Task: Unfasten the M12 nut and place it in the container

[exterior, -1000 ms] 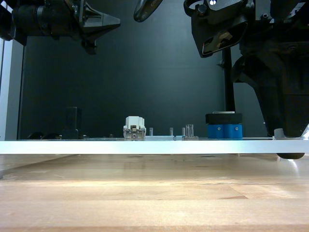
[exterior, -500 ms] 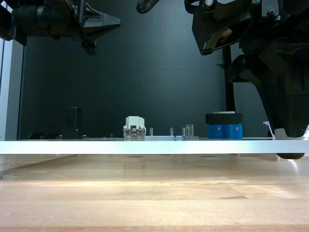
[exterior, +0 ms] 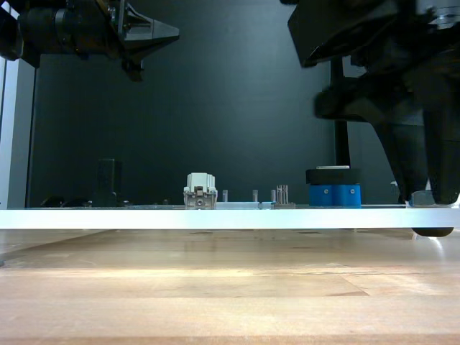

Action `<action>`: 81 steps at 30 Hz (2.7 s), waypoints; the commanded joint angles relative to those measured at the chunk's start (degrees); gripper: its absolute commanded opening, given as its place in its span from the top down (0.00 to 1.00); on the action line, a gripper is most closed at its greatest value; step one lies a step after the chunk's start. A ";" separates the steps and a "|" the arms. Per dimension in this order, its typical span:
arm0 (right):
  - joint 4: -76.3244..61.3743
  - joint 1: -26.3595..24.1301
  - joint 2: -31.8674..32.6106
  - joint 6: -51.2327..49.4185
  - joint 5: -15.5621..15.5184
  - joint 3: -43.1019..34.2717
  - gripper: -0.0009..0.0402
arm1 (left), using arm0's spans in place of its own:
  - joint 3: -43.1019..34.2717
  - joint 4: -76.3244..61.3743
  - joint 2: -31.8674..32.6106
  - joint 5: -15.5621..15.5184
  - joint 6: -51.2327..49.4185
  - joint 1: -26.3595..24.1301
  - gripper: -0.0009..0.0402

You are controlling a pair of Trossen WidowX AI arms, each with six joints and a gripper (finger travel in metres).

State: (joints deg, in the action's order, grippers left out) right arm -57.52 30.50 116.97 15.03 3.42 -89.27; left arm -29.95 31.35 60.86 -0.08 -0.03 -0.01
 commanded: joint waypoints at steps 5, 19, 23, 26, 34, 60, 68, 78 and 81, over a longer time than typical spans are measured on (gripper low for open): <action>0.11 -0.11 -0.20 -28.22 0.07 0.00 0.98 | 0.00 0.02 0.00 0.02 0.00 0.00 0.98; 1.29 -0.15 -0.20 -64.46 0.02 0.00 0.98 | 0.00 0.02 0.00 0.00 0.00 0.00 0.98; 1.29 -0.15 -0.20 -76.50 0.00 0.00 0.98 | 0.00 0.02 0.00 0.02 0.00 0.00 0.98; 1.25 -0.15 -0.20 -85.81 0.00 0.00 0.98 | 0.00 0.02 0.00 0.02 0.00 0.00 0.98; 1.22 -0.15 -0.20 -99.91 0.00 0.00 0.98 | 0.00 0.02 0.00 0.02 0.00 0.00 0.98; 2.14 -0.15 -0.52 -99.62 -0.46 0.00 0.98 | 0.00 0.02 0.00 0.02 0.00 0.02 0.98; 1.84 -0.15 -0.63 -99.51 0.02 0.00 0.95 | 0.00 0.00 0.00 0.00 0.00 0.02 0.98; 1.25 -0.13 -2.03 -98.18 -0.02 0.00 0.69 | 0.00 0.02 0.00 0.00 0.00 0.00 0.98; 0.85 -0.13 -2.91 -95.80 0.04 -0.02 0.65 | 0.00 0.02 0.00 0.02 0.00 0.00 0.98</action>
State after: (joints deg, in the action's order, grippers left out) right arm -56.40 30.33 114.52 -82.06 3.60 -89.41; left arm -29.95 31.35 60.86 -0.08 -0.03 -0.01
